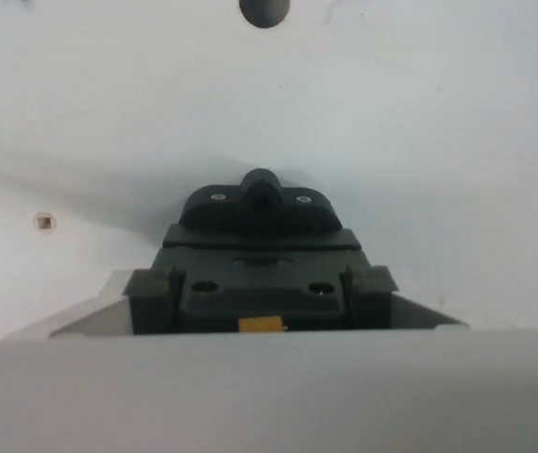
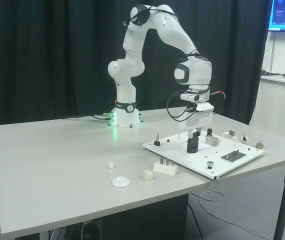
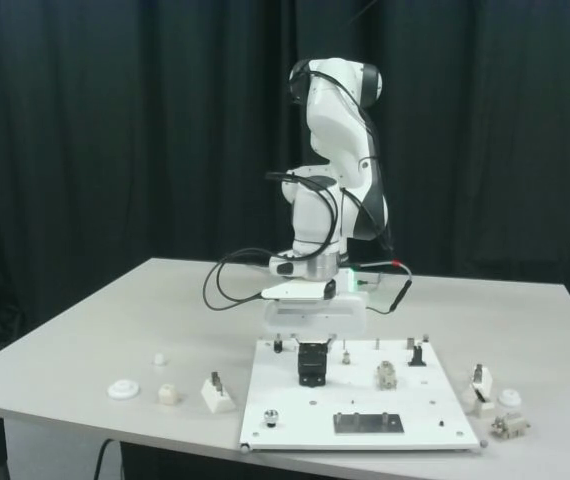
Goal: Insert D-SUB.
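The fingers (image 2: 193,141) are gripping a black plug (image 1: 260,260), blocky with two small screws, upright on the white board (image 3: 357,432).

Even overhead light fills the room; the table (image 2: 57,150) is bright against the black curtain (image 2: 42,55), and shadows under the small parts are faint. A green glow shows at the arm's base (image 2: 113,119). In the wrist view the board (image 1: 392,142) looks washed out and soft, the black connector (image 1: 260,264) casts a dim shadow, and a blurred white band (image 1: 269,396) is out of focus.
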